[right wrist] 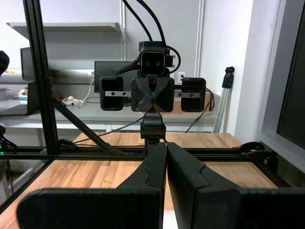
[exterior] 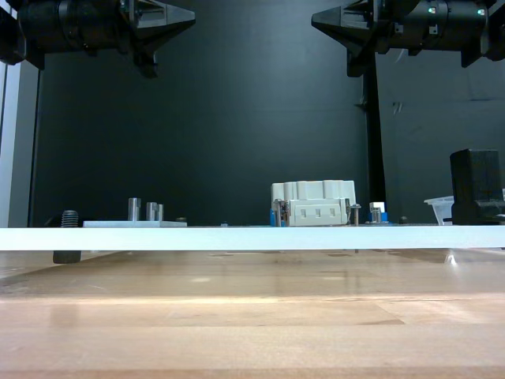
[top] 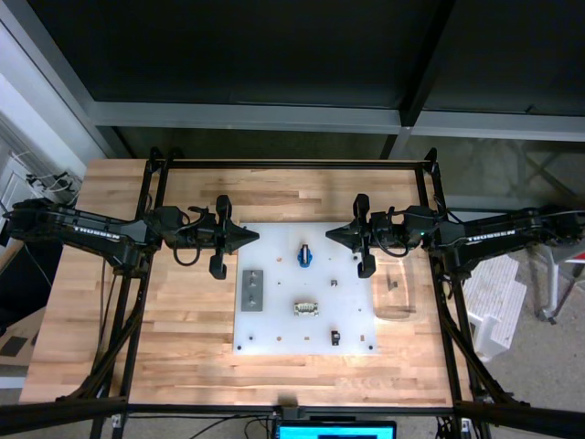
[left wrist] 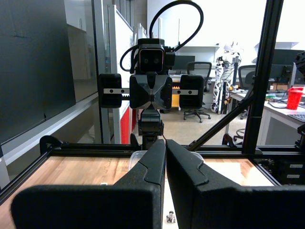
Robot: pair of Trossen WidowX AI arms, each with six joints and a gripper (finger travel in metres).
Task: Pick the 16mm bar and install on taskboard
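My left gripper point(top: 255, 236) hangs shut and holding nothing high above the white taskboard's point(top: 274, 329) far left edge. Facing it, my right gripper point(top: 330, 234) is also shut and holds nothing above the board's far right. In the low view the left gripper point(exterior: 192, 14) and the right gripper point(exterior: 314, 17) are well above the board. A small dark part point(top: 391, 284), possibly the 16mm bar, lies free in a clear tray point(top: 402, 311) right of the board; I cannot tell for sure. A grey plate point(top: 251, 291) with short posts point(exterior: 134, 209) sits on the board.
On the board are a blue fitting point(top: 303, 255), a white connector point(exterior: 314, 203), a small screw point(top: 335, 282) and a black block point(top: 335, 337). A black frame point(top: 292, 165) surrounds the wooden table point(top: 192, 366). Papers point(top: 498, 302) lie at the far right.
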